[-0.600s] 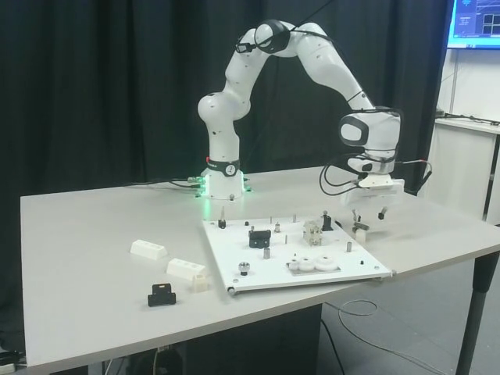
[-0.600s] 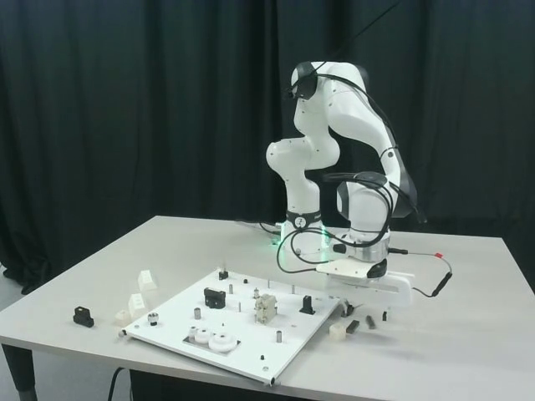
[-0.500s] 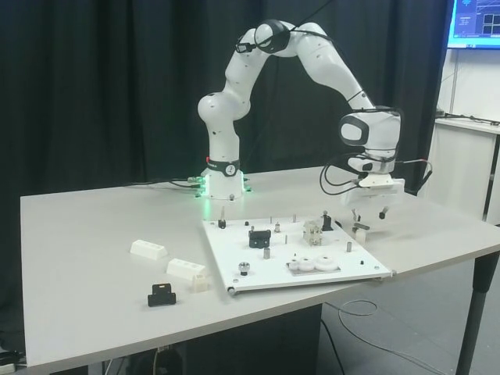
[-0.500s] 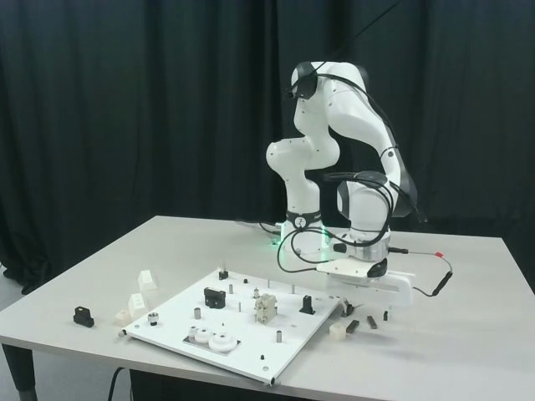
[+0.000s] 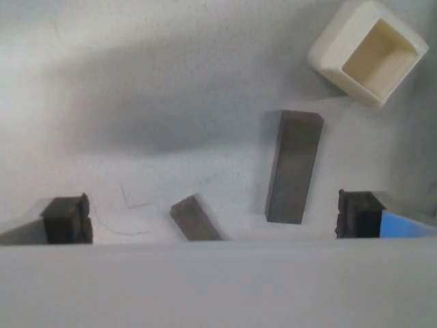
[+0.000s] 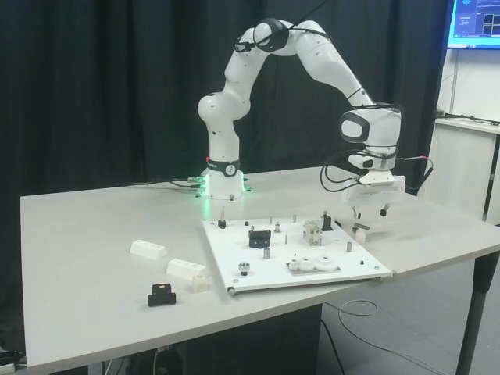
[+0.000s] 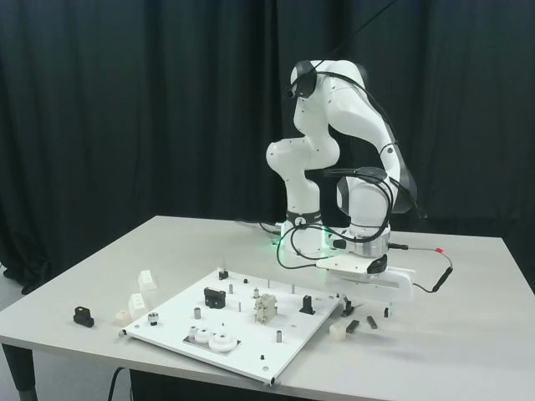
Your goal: Remove round peg 3.
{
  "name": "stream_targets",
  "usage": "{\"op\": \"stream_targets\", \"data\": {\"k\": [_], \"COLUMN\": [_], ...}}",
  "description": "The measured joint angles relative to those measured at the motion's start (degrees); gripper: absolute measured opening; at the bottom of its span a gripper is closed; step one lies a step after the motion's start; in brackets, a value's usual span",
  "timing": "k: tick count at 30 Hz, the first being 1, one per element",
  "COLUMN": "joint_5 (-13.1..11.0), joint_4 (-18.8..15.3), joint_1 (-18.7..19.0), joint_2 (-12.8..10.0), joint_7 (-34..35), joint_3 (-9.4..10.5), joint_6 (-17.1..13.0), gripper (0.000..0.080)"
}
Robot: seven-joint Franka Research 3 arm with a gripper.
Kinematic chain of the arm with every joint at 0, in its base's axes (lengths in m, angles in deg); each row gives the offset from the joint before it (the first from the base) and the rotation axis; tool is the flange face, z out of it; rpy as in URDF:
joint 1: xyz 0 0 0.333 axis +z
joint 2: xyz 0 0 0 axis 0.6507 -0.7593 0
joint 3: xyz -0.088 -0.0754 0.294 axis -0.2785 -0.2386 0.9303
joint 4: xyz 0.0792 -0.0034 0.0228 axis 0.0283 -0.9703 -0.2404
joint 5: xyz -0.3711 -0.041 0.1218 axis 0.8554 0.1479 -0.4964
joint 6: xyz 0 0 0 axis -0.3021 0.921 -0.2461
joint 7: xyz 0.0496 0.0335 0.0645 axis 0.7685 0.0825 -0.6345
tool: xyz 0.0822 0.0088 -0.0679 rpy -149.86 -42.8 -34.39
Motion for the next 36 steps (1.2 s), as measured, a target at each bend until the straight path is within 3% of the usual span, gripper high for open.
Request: {"op": "stream_targets", "data": {"k": [36], "joint_5": [2.3], "joint_4": [1.0], "joint_1": [-0.1], "joint_2": [0.4], "joint_7": [-0.1], "joint_3": [-2.09], "joint_6": [0.1], "gripper": [0.0800]}}
